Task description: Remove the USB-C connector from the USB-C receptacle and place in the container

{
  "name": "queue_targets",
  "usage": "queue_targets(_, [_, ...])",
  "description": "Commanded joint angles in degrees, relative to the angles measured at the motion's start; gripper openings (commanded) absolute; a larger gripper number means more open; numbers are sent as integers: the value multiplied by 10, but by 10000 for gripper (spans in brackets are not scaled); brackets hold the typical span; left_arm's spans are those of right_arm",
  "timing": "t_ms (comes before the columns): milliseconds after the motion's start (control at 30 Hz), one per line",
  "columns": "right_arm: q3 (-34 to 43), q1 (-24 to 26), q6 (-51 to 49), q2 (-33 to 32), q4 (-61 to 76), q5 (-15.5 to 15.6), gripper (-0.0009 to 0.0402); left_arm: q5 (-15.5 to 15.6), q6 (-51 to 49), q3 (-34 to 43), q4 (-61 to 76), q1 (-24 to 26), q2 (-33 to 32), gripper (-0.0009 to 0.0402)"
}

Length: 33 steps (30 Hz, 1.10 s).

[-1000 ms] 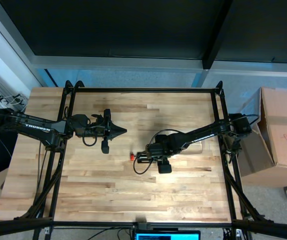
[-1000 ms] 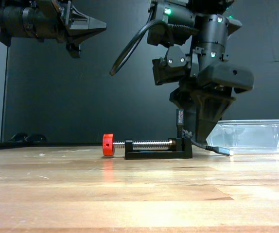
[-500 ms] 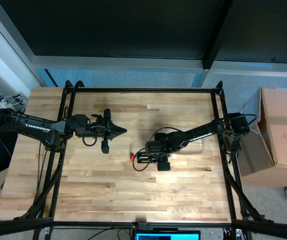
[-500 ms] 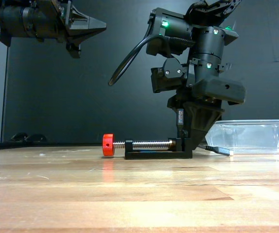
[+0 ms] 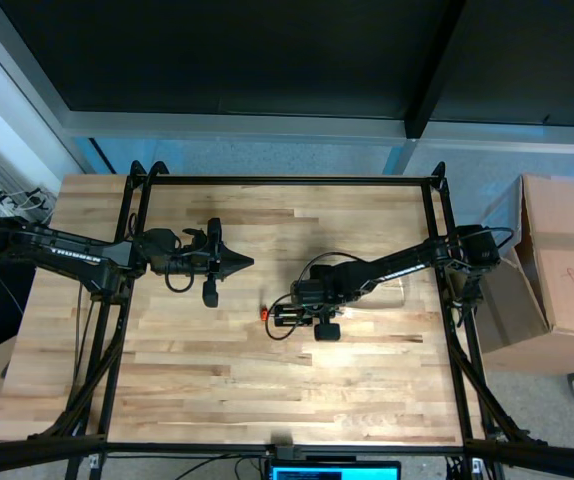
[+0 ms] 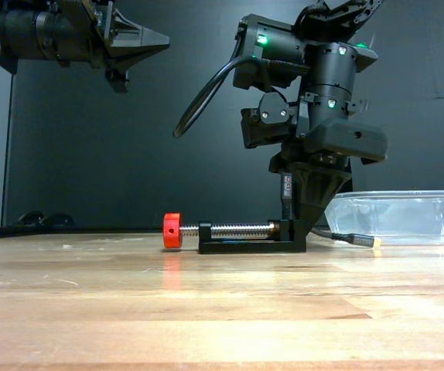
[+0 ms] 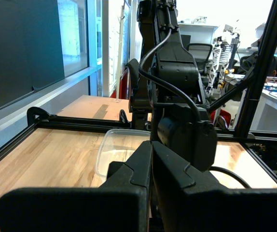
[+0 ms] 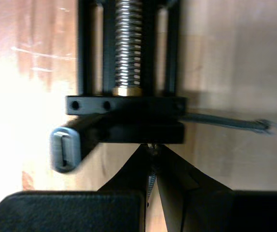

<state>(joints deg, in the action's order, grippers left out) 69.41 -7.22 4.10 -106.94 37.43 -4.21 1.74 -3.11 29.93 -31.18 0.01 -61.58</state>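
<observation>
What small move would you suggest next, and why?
Probably open the right hand and shift it sideways onto the USB-C connector: it stands in the clamp beside the hand's shut tips, not between them. The left hand hovers high, shut.

I'm matte black throughout — white TROSSEN lettering (image 5: 72,255) along my left arm (image 5: 47,245), green lights (image 6: 267,17), silver screws (image 6: 332,103) and a looping cable (image 6: 206,93) on my right arm (image 5: 397,265), left claw (image 6: 165,37) and right claw (image 6: 303,224) both tapered wedges.
</observation>
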Motion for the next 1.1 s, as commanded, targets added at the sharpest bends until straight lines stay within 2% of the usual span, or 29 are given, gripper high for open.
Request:
queue_targets(33, [3,0,17,10,18,-2,2,0,0,0,0,0,0,0])
queue_targets(367, [47,0,61,70,66,-2,0,0,0,0,0,0,0,0])
queue_targets(633, [93,3,36,108,125,-1,0,0,0,0,0,0,0,0])
queue_targets(700, [88,8,27,117,132,4,0,0,0,0,0,0,0,0])
queue_targets(800, [74,21,11,134,144,28,0,0,0,0,0,0,0,0])
queue_targets(1100, [8,48,-32,196,159,28,0,0,0,0,0,0,0,0])
